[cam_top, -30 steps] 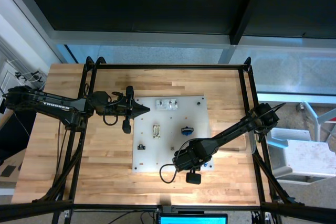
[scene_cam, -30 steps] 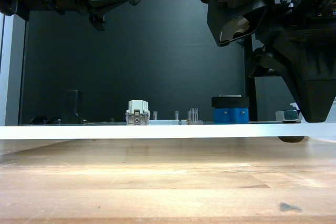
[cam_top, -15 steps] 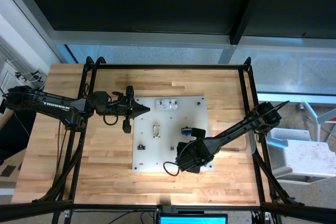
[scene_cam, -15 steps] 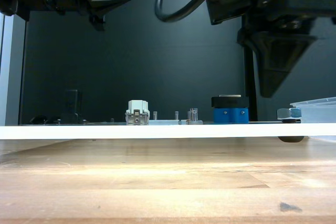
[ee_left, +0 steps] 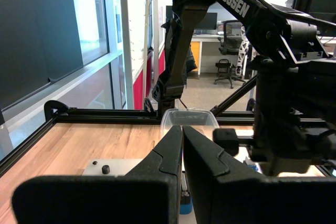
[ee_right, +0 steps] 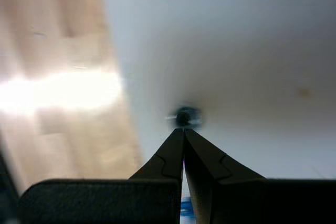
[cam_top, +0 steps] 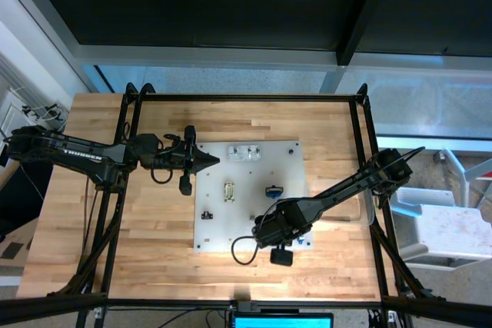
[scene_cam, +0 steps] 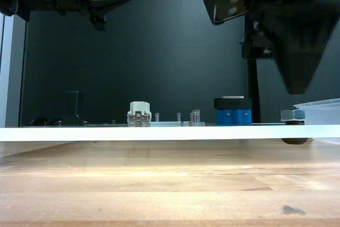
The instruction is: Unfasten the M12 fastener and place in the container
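1. Right wrist view: the right gripper point(ee_right: 184, 131) has its fingers pressed together and grips nothing. The M12 nut point(ee_right: 187, 117) sits on the white board point(ee_right: 236, 51) just beyond the tips.
2. Low view: the nut stands at the board's near right edge, in front of the container point(scene_cam: 319, 111) and not in it. No ribs show beneath it, so it is judged to be on its stud and run low. The right gripper hangs above it without touching.
3. High view: the left gripper point(cam_top: 207, 160) hovers over the board's left edge, fingers closed and empty. Leave it parked.
4. The step in hand is judged to be a fresh grip for unscrewing. Spread the fingers wider than the nut before you descend; closed tips would only strike its top.
5. Centre the nut between the fingers, come down square to the board, clamp on opposing flats, then turn about the stud's axis.
6. Do not lift until the nut runs free, because a tilted pull risks binding the thread. The container lies just beside the board's right edge, so the carry is short.
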